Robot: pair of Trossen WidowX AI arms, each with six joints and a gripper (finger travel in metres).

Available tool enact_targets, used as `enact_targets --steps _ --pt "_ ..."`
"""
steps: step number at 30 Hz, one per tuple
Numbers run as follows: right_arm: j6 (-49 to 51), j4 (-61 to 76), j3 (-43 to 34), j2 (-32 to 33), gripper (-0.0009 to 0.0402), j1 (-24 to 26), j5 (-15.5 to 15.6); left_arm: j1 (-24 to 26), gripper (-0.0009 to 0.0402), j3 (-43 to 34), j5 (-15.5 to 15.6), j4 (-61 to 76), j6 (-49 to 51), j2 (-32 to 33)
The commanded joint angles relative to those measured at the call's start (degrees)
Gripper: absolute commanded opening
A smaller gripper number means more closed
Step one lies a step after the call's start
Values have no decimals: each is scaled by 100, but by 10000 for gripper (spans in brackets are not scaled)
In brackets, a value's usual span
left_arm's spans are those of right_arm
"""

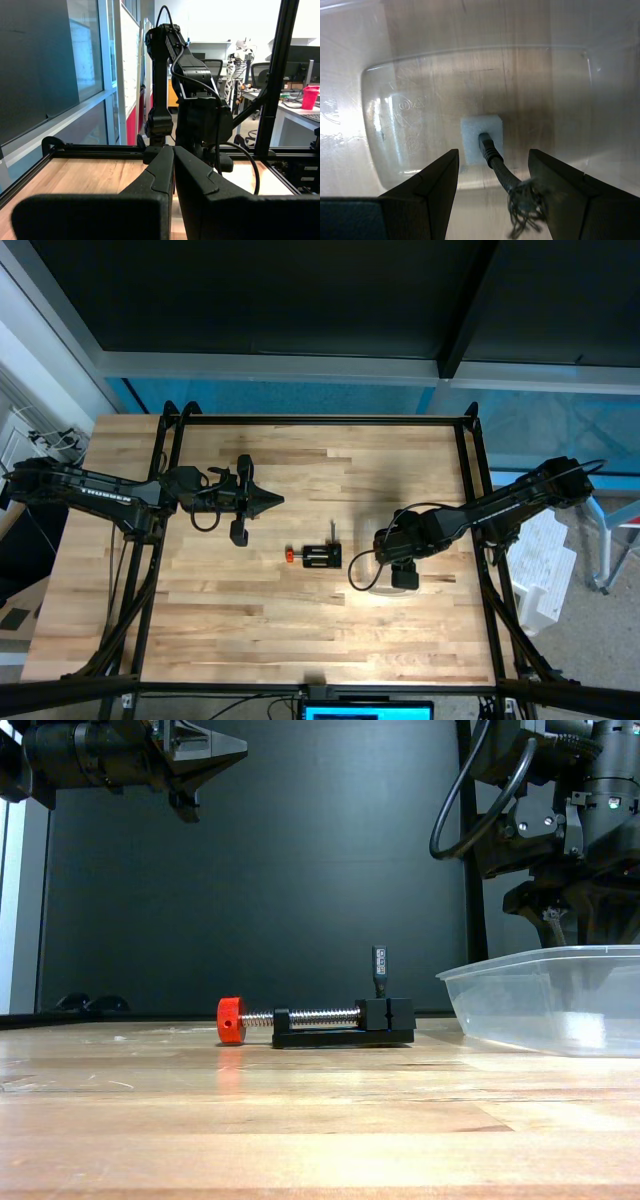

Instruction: Pick the usb-c connector and install on the hub

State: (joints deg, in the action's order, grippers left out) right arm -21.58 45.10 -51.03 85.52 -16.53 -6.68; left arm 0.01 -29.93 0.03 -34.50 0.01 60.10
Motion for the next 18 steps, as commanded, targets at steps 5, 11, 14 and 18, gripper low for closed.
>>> enact_targets --steps 5,11,14,18 --pt "0 -96 0 127 192 0 2 -2 0 -2 -2 -2 0 2" --pt "0 -175 0 203 192 2 2 0 0 -2 -2 -2 0 2" --pt "-4 -175 0 203 192 2 0 0 0 -2 -2 -2 0 2" --pt "-11 -177 24 203 192 2 2 0 0 -2 0 -2 0 2"
